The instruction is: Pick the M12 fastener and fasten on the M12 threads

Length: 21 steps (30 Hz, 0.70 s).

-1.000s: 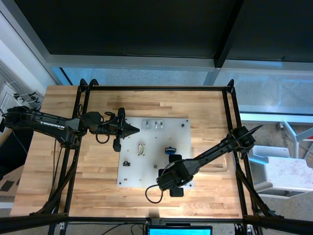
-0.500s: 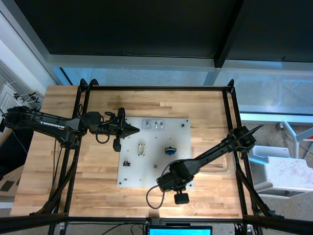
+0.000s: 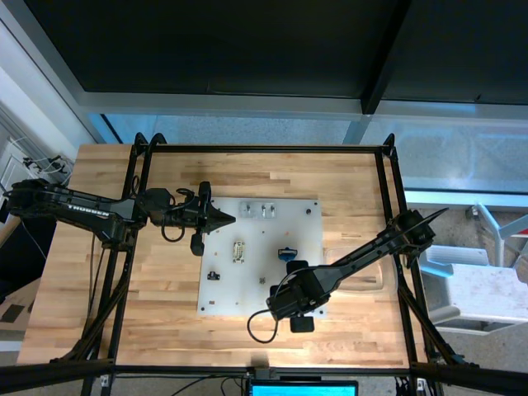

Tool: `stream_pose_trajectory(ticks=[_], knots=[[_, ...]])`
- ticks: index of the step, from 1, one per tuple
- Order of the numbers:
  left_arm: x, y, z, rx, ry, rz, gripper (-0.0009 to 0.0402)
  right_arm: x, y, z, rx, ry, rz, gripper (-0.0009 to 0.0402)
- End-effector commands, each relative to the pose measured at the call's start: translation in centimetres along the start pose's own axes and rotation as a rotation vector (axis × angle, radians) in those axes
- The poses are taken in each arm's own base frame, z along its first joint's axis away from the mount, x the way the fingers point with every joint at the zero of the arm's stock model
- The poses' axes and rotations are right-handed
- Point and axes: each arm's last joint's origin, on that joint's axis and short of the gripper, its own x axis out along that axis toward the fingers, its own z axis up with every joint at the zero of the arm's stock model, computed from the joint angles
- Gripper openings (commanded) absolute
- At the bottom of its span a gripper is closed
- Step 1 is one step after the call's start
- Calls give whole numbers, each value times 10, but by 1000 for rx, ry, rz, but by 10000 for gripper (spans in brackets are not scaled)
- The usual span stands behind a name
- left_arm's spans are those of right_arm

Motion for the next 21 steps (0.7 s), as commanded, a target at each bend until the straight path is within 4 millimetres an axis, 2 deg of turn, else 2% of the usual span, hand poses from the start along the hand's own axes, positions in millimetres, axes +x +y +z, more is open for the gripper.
stream_pose_trajectory(ticks=[1, 12, 17, 21], knots=[[0, 0, 0, 0, 0, 0, 0, 5, 1, -1, 36, -8, 5, 0], [0, 0, 0, 0, 0, 0, 0, 12, 1, -1, 101, -28, 22, 0], [0, 0, 0, 0, 0, 0, 0, 8, 9, -1, 29, 57, 283, 0], [0, 0, 0, 0, 0, 0, 0, 7, 9, -1, 31, 58, 284, 0]])
